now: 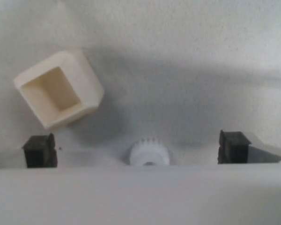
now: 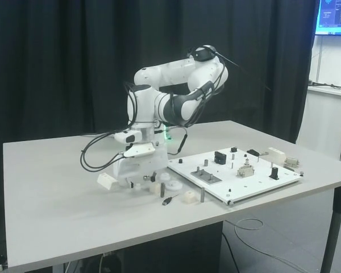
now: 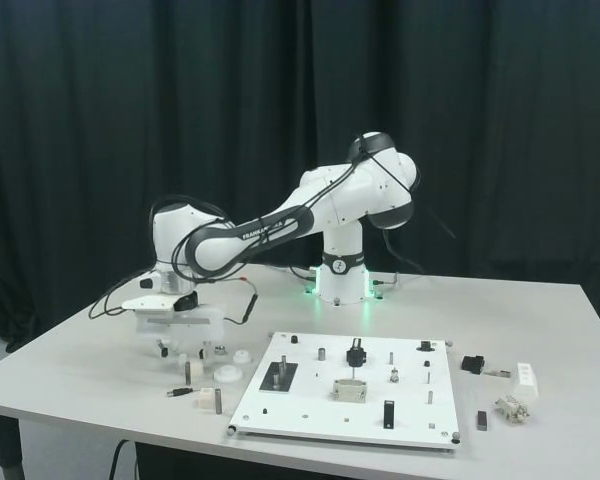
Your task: Remove round peg 4.
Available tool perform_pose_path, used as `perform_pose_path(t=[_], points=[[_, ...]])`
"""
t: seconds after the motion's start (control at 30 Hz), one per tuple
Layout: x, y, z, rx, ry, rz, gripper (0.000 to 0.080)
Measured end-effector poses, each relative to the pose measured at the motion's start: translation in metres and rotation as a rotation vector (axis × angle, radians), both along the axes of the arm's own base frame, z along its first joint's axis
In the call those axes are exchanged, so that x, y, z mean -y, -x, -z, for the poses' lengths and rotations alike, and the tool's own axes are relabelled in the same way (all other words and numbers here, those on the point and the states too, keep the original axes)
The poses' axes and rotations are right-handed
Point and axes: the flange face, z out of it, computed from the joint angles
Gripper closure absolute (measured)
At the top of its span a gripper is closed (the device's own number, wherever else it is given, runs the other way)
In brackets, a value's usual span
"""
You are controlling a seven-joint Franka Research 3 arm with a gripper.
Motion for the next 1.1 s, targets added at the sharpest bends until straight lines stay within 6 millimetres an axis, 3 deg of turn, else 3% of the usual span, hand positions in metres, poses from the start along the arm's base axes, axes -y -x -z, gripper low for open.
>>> perform_pose_path(t=[0.2,0.23,1.1], points=[[0.001,-0.003,-0.014,0.001,-0.007,-0.008,0.0082],[0.001,-0.004,-0.016,0.0,-0.008,-0.009,0.0007],[-0.003,-0.017,-0.04,0.0,0.002,-0.038,0.0003]])
